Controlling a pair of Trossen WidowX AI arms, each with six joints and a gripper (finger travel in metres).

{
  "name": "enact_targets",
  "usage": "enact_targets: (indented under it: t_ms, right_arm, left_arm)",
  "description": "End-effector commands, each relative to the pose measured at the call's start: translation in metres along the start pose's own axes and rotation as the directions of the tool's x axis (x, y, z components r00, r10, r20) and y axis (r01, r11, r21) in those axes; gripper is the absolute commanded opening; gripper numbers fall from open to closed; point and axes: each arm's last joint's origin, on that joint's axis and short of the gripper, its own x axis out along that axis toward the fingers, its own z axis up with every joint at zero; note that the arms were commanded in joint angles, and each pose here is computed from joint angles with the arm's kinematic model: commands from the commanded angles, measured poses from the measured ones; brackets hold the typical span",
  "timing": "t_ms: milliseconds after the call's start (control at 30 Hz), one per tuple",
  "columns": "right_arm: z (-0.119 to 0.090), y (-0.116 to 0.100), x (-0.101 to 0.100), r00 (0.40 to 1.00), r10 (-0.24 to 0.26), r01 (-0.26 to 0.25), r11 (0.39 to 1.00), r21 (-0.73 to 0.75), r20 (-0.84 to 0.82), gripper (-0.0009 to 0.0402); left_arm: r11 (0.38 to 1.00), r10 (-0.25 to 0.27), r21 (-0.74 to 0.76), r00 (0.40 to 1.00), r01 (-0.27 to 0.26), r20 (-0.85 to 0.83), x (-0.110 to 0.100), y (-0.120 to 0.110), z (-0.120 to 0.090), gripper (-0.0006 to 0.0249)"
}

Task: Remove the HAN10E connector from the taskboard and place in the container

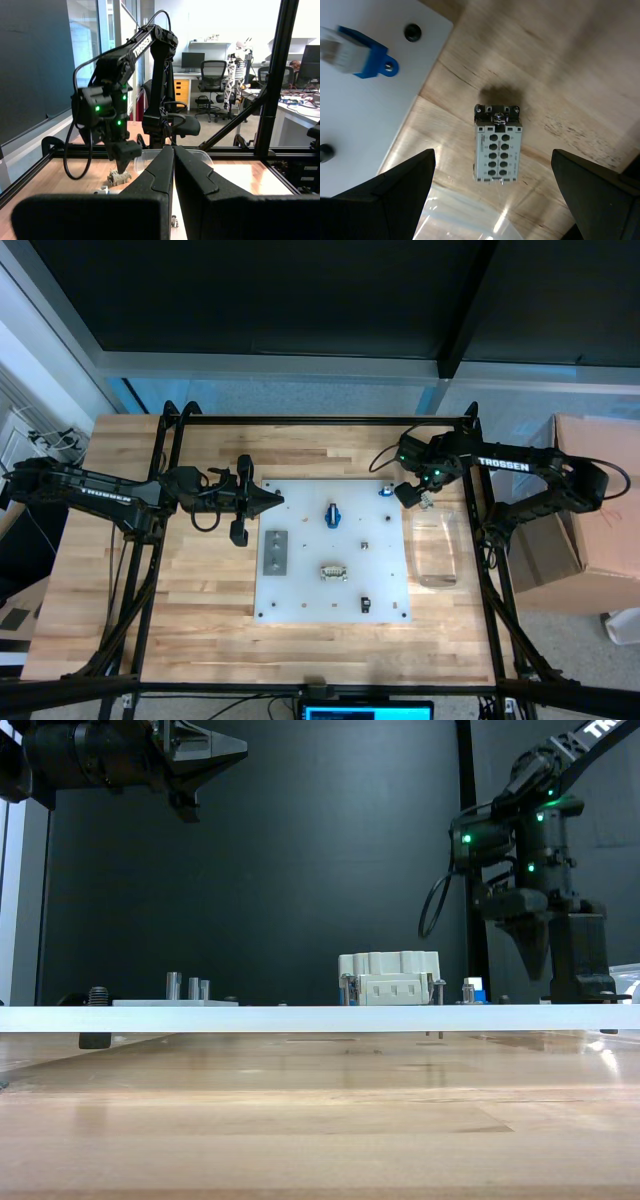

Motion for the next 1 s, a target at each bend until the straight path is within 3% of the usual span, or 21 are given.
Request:
enact_targets:
  t_ms: [33, 267, 400, 1000]
  right_arm:
    - [-0.001, 0.001, 0.012, 1.0, -0.015, 0.015, 1.0, -0.01, -0.027, 0.0326]
    - [-0.006, -0.001, 0.033, 0.998, -0.028, 0.028, 0.999, -0.016, -0.052, 0.0325]
    - [-0.007, -0.001, 0.036, 0.998, -0.027, 0.026, 0.999, -0.027, -0.051, 0.0303]
    - [-0.006, 0.0, 0.035, 0.999, -0.017, 0.017, 1.0, -0.024, -0.031, 0.0054]
  left_arm:
    - [1.0, 0.0, 0.0, 1.0, 0.0, 0.0, 0.0, 0.0, 0.0, 0.0]
    - [1.0, 0.0, 0.0, 1.0, 0.0, 0.0, 0.0, 0.0, 0.0, 0.0]
    - [1.0, 0.0, 0.0, 1.0, 0.0, 0.0, 0.0, 0.0, 0.0, 0.0]
    - [1.0, 0.0, 0.0, 1.0, 0.0, 0.0, 0.0, 0.0, 0.0, 0.0]
